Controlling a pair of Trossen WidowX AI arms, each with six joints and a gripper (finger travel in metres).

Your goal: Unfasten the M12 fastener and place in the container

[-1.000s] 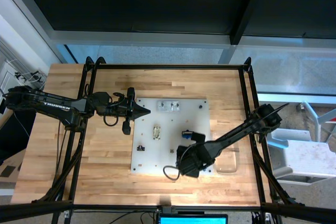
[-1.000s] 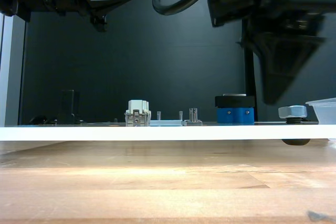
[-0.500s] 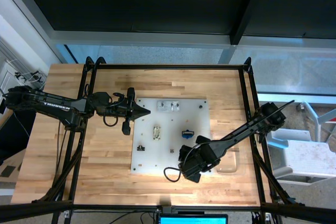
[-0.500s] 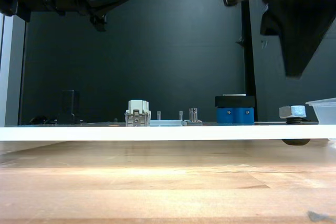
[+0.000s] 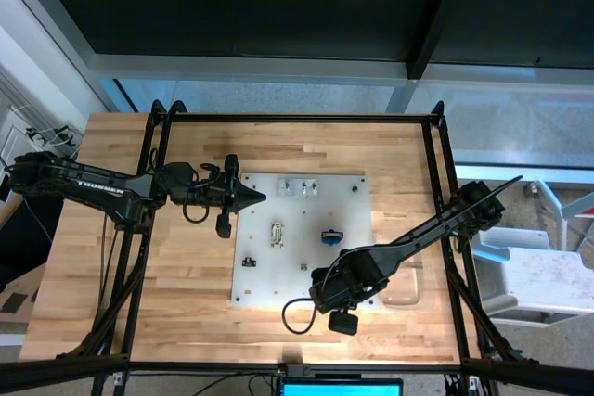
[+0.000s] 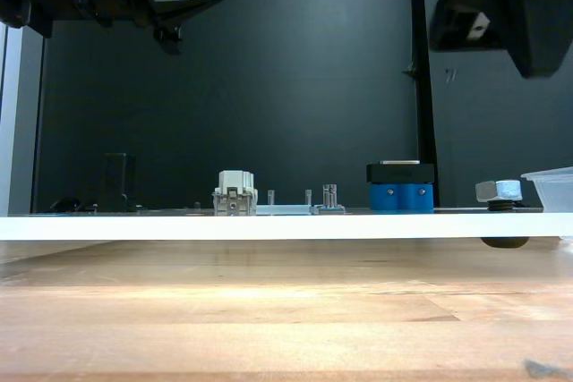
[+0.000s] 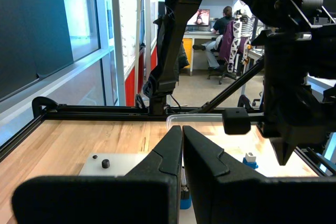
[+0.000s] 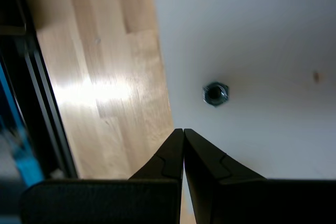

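Wood-grain table (image 5: 186, 322) carries the white board (image 5: 269, 275) at its centre. At the board's near right edge the M12 fastener (image 6: 499, 191) sits on its stud (image 6: 503, 207). The low view shows the silver nut on top of the dark stud. The right wrist view shows it on the white surface with a dark centre. It is not in the container.

The right gripper (image 8: 183, 131) hangs over the board's near edge, raised well above the nut and apart from it. Its fingers are pressed together and grip nothing.

The container (image 5: 408, 292), a clear tray, lies on the table just beside the board's right edge, to the right of the right arm's wrist.

Farther back, a blue block (image 5: 330, 236) with a dark top stands right of mid-board. A beige connector (image 5: 276, 234) stands to its left, apart from it.

The left gripper (image 5: 258, 198) hovers over the board's far left part, high above the surface and pointing right. Its fingers are pressed together and grip nothing.
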